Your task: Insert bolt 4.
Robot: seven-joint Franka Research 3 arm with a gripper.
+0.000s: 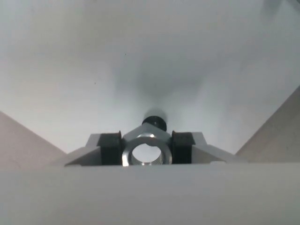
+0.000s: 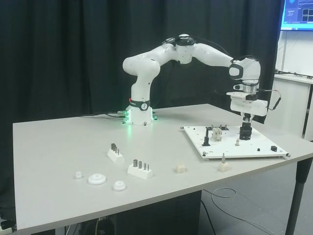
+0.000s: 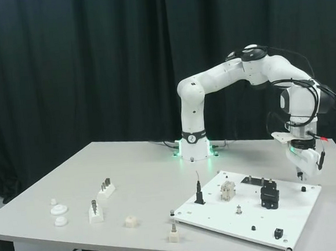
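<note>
Closest to the wrist lens are my two black pads [image 1: 110, 146], and my pincer [image 1: 146, 149] is drawn narrow, clamped from both sides on bolt 4 [image 1: 145, 153], a grey metal round piece with a hollow top. Just below the bolt a small black stud [image 1: 154, 123] stands on the white board [image 2: 254, 152]; I cannot tell whether the two touch.

From the room, my pincer hangs low over the far right part of that board, fingers pointing straight down. A black block [image 3: 270, 198] stands on the board just left of and nearer than my fingertips, apart from them. More small fixtures stand further left on the board, among them a thin black upright post [image 3: 198, 194] near its left edge.

The board lies on the right side of the grey worktop [image 2: 58, 142]. Off the board's near edge stands a small white block with a pin [image 2: 223, 166], and left of it a small white cube [image 2: 181, 168]. Well to the left are two white holders with upright grey pins [image 2: 140, 169], one nearer than the other, and near the worktop's front left lie white gears [image 2: 97, 180]. My base [image 2: 139, 117] is bolted at the far side, with green light at its foot.
</note>
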